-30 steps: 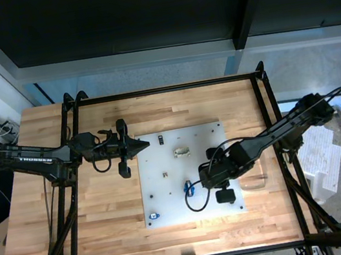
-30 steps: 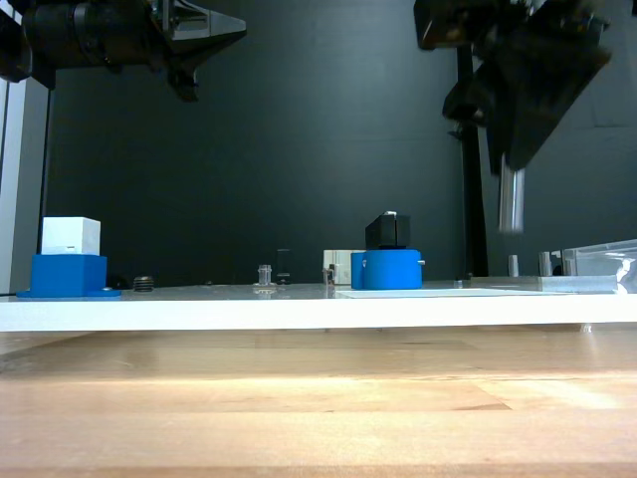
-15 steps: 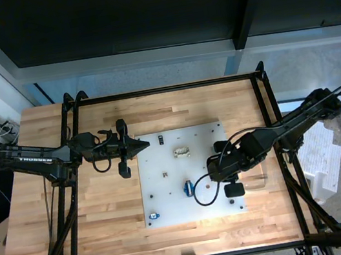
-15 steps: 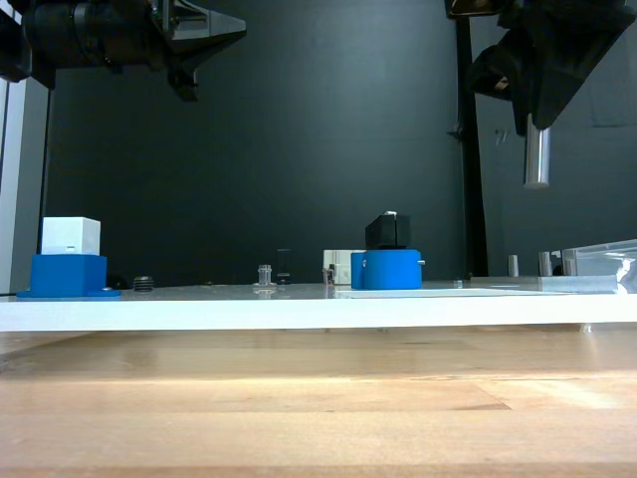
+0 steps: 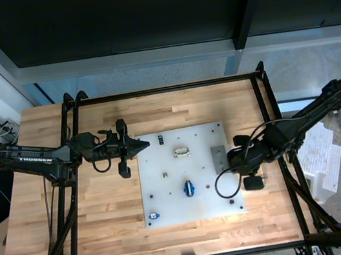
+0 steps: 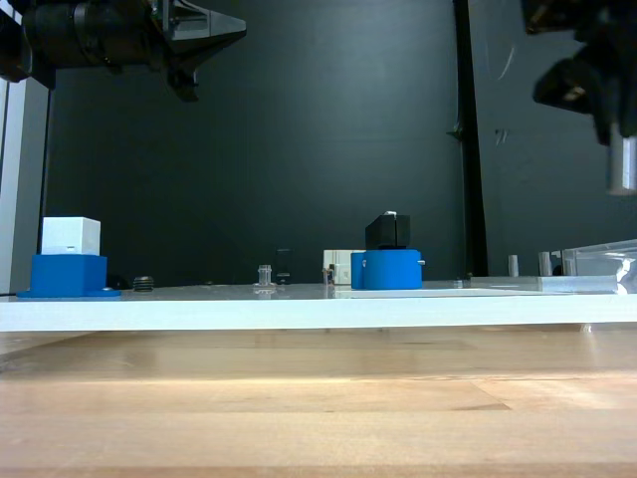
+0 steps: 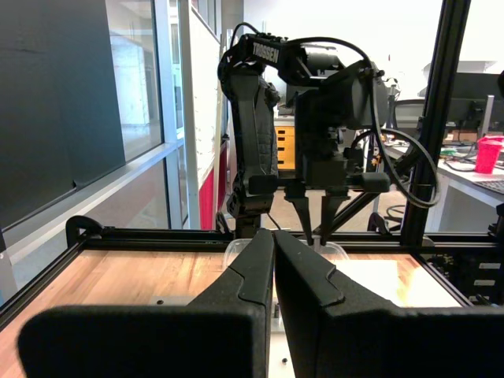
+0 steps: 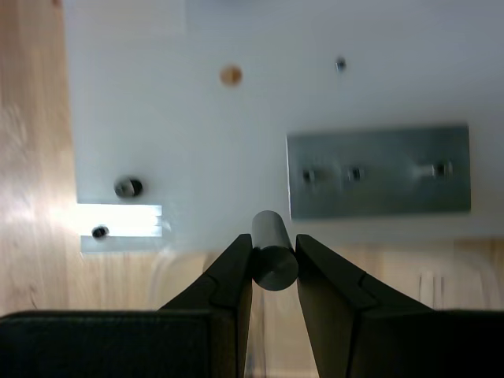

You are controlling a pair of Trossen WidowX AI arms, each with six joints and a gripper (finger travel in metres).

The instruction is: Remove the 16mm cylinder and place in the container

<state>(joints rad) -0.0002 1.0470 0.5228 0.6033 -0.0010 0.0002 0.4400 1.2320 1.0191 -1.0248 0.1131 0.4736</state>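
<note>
**Right pincer holds the small metal rod up in the air**

The wooden counter (image 5: 109,229) carries a white board (image 5: 169,199) in its middle; the left arm reaches in from the left side, and the left pincer (image 5: 142,144) hangs high in the air just by the board's left edge; its two fingers are pressed together with nothing between them, as the left wrist view shows.

The right arm reaches in from the right side; the right pincer (image 5: 239,159) is up in the air over the right edge of the board; it points down and squeezes the 16mm cylinder (image 8: 273,253) between its two fingers.

The container (image 6: 597,264) is a clear tub that sits on the counter at the right side of the board; most of it is hidden under the right arm in the high view.

A grey block (image 5: 219,157) lies flat on the board, just beside the right pincer; a blue knob (image 5: 188,188) stands near the middle of the board, well apart from the pincer.

The 16mm cylinder stands upright in the grip; in the low view it hangs high above the container and touches nothing else.
</note>
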